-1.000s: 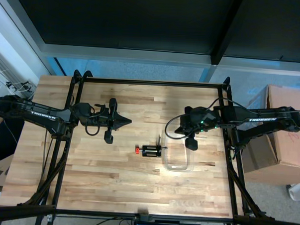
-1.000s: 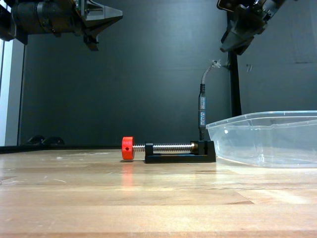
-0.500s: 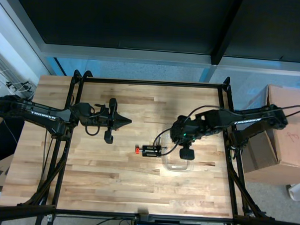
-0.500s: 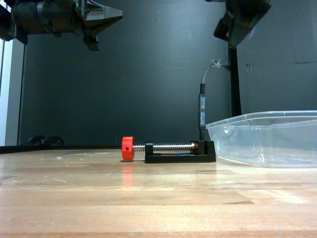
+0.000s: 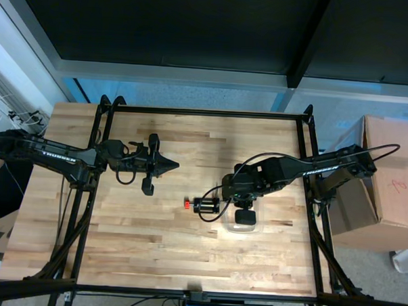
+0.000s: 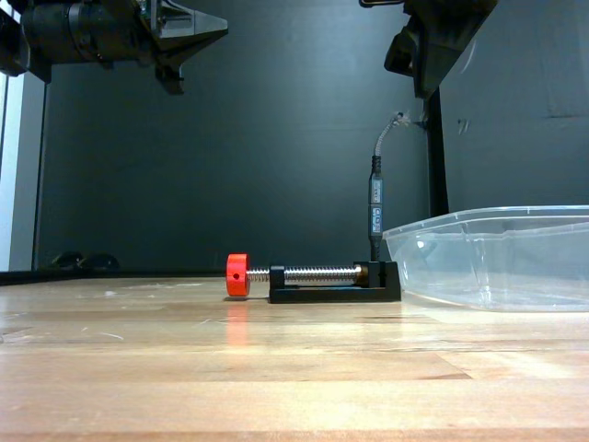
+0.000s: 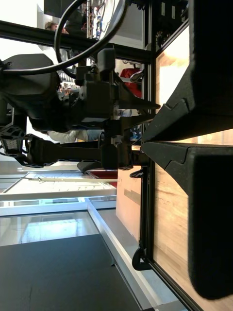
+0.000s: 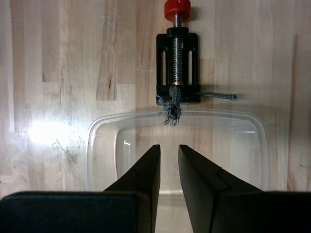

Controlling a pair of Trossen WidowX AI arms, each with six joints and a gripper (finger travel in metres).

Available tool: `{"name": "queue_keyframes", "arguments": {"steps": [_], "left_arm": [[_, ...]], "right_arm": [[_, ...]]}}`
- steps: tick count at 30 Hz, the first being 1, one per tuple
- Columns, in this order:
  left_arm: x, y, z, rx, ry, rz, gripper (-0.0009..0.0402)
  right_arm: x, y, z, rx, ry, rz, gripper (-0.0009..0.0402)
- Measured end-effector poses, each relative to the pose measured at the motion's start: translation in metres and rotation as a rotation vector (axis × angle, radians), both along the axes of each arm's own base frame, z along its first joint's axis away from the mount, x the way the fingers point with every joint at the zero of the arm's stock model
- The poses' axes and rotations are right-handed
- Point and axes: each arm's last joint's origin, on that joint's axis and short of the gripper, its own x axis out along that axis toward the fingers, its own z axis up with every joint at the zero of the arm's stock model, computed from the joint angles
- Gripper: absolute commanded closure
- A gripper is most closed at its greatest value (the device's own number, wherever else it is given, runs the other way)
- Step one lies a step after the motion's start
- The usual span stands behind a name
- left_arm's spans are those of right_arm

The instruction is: Remove the USB-C connector from the USB-C receptacle and place in the container

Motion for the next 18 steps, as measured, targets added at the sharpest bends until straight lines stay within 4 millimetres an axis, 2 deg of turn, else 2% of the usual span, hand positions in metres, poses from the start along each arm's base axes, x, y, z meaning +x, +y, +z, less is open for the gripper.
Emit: {"name": "queue_keyframes", "arguments": {"steps": [7,18], "left_arm": [[0.0,0.0,0.0,0.0,0.0,0.0,0.0393],[0.0,0.0,0.0,0.0,0.0,0.0,0.0393]], "right_arm": [[0.006,0.003,-0.009,0.004,0.023,-0.014,0.031],[0.017,0.009,-0.023,0.002,0.046,-0.017,0.0309]]}}
